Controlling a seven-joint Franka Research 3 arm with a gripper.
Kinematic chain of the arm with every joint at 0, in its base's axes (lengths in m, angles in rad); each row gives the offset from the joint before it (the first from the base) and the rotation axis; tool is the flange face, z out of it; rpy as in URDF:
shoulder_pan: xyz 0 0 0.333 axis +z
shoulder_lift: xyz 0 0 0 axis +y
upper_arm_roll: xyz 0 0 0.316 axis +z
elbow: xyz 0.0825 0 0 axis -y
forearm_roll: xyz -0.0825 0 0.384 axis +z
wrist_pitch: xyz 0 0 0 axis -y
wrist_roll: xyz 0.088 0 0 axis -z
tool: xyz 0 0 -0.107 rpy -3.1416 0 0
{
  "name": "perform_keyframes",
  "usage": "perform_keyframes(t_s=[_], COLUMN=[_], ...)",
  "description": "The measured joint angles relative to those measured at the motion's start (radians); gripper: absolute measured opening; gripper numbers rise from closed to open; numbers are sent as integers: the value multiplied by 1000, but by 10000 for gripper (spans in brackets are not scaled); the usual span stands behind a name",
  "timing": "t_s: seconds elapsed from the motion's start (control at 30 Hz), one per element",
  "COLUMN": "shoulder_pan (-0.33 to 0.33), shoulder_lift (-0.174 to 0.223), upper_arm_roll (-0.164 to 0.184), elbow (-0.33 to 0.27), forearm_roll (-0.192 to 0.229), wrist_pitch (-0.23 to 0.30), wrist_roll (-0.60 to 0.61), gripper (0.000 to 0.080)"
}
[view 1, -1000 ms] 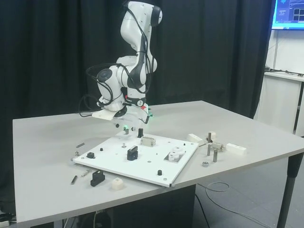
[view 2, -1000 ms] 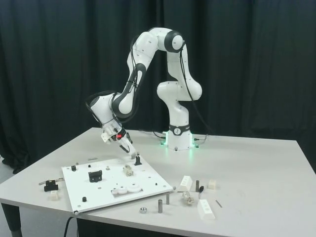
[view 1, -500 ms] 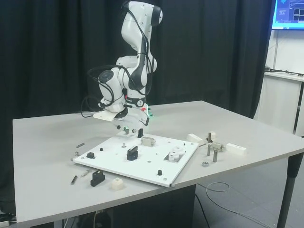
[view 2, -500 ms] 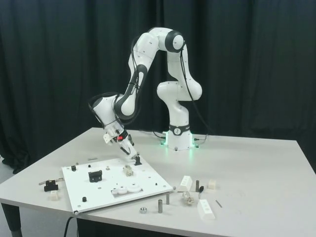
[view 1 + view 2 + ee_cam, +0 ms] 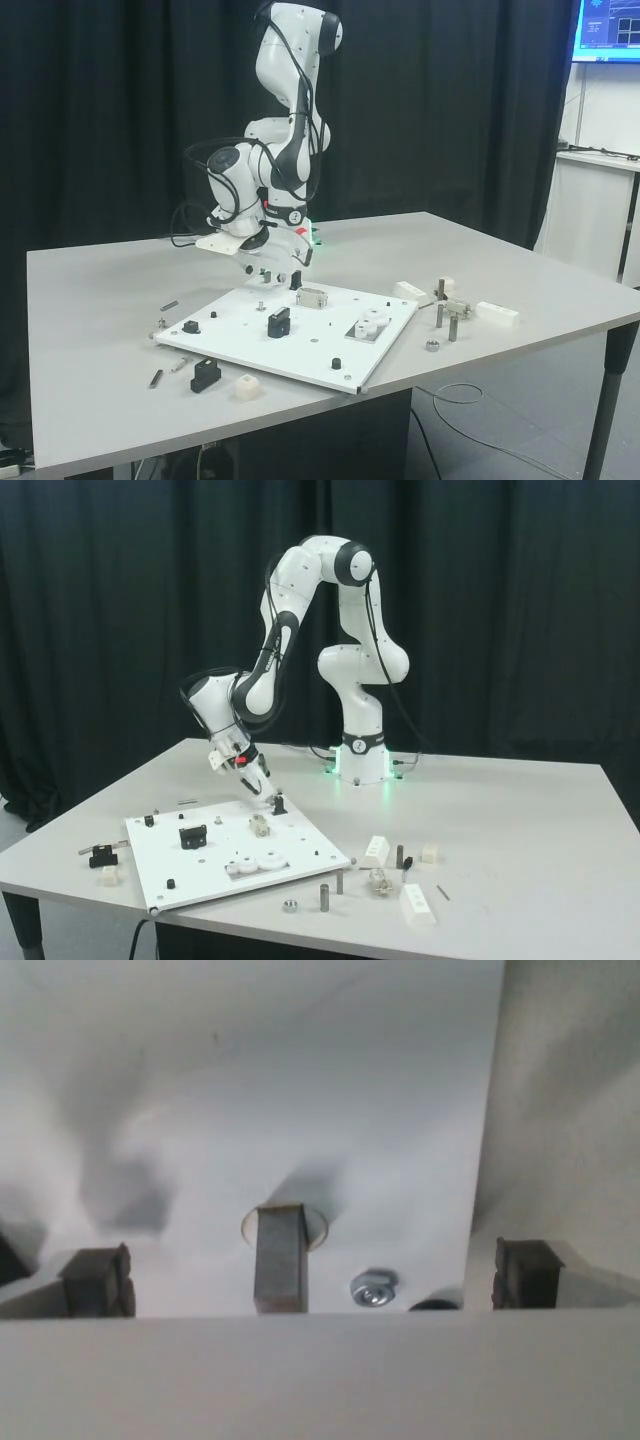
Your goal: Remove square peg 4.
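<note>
Broadly, a grey table point(image 5: 120, 290) against black curtains point(image 5: 120, 600), with a white robot arm point(image 5: 300, 610) bolted at its far side and bent down toward a white board point(image 5: 300, 350) lying flat near the front edge.

On the board, several small parts: a black block point(image 5: 278, 322) near the middle, a pair of white round gears point(image 5: 255, 863) on a plate, a small metal bracket point(image 5: 313, 296), black knobs at two corners. Off the board, beside its front edge, another black block point(image 5: 205, 375) and a white cube point(image 5: 246, 387). Further along the table, well apart from the board, white blocks point(image 5: 418, 904), upright metal posts point(image 5: 324, 896) and a nut point(image 5: 290, 907).

At the arm's end, the gripper point(image 5: 305, 1272) tilted over the far corner of the board, just beside a short black post point(image 5: 280, 803).

From the wrist camera, the two dark fingertips point(image 5: 97, 1280) spread wide and released, gripping nothing. Between them, nearer one fingertip than the other and touching neither, the square peg point(image 5: 280, 1258): grey, upright, seated in a round hole in the board. Just beside the peg, a small metal nut point(image 5: 373, 1289), and next to that a dark hole at the board's edge, with the grey table beyond that edge.
</note>
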Motion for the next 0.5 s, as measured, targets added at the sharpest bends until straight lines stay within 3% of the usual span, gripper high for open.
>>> perform_keyframes(t_s=[0.4,0.43,0.5], shoulder_pan=[2,2,3], shoulder_lift=[0,0,0], upper_arm_roll=[0,0,0], elbow=[-11,-12,-12], forearm_roll=[11,11,11], wrist_pitch=[34,35,35], wrist_roll=[7,10,14], gripper=[800,552,552])
